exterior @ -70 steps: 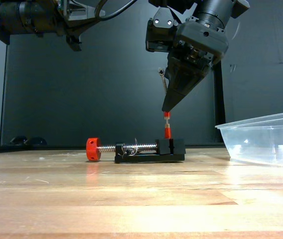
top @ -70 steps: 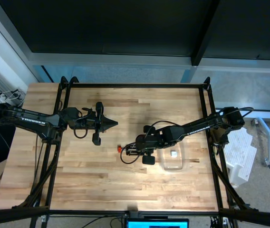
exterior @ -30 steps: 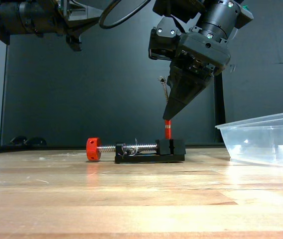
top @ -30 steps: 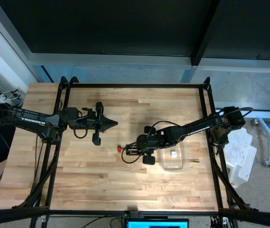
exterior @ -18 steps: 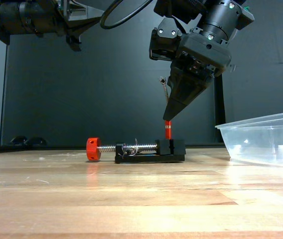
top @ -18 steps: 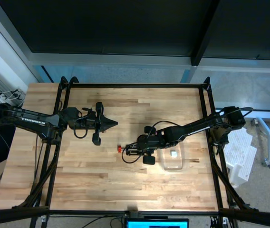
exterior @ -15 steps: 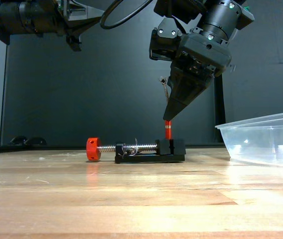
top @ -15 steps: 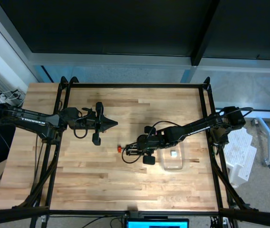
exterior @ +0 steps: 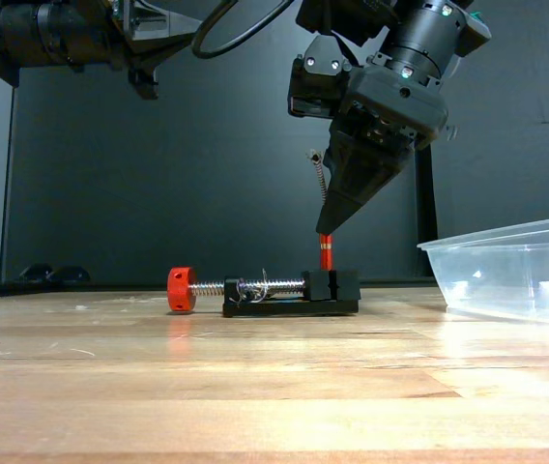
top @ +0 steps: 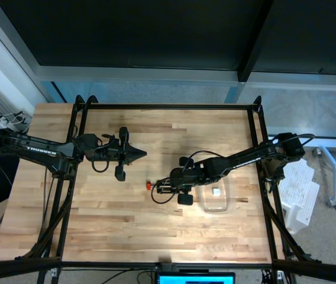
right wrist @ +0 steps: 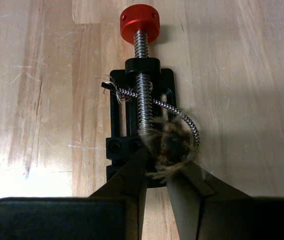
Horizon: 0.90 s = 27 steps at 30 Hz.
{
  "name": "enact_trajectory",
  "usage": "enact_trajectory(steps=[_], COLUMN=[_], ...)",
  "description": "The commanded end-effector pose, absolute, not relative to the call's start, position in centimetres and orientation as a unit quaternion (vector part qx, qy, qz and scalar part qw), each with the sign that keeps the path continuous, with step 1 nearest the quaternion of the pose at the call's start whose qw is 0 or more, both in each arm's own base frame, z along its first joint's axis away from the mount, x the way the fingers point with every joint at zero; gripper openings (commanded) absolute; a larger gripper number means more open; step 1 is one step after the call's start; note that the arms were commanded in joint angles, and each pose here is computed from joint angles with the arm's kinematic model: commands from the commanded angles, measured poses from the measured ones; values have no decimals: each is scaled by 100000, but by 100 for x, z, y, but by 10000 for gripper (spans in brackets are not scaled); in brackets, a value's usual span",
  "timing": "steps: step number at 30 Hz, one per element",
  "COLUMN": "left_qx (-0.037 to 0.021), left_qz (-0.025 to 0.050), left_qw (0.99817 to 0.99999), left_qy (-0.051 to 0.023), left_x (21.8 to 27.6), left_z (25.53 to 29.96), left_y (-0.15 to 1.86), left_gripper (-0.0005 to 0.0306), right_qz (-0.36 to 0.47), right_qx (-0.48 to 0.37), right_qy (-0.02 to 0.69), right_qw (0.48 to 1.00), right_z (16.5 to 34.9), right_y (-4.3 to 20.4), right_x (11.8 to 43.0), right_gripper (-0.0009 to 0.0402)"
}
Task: Pick the RCA connector and install on taskboard
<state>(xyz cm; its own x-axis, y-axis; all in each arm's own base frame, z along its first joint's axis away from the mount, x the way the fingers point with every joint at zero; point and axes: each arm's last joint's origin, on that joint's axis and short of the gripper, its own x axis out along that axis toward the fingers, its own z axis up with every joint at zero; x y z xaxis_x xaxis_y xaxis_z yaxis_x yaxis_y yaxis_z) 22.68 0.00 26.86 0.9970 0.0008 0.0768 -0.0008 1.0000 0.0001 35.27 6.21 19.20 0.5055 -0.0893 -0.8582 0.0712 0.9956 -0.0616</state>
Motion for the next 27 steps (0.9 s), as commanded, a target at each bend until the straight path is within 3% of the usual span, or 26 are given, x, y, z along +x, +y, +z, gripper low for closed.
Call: enact_trajectory(steps=[1, 17, 27], left_qx=[8, 8, 8], left_qz=[19, 19, 19], left_qw=[99926, 99926, 99926], left_qy=[-3842, -3842, -3842], left_x=[2268, 2268, 2268], left_z=[2686, 2686, 2686], left_y=[0, 0, 0], left_gripper=[0, 0, 0], right_qz=[-4550, -4603, -4624], right_qx=[-742, -963, -1054], right_qy=[48847, 49637, 50073], right_qw=[87136, 86684, 86431], right_z=[1964, 2229, 2320], right_y=[626, 615, 602], right_x=[3546, 3483, 3406], right_gripper=[84, 180, 199])
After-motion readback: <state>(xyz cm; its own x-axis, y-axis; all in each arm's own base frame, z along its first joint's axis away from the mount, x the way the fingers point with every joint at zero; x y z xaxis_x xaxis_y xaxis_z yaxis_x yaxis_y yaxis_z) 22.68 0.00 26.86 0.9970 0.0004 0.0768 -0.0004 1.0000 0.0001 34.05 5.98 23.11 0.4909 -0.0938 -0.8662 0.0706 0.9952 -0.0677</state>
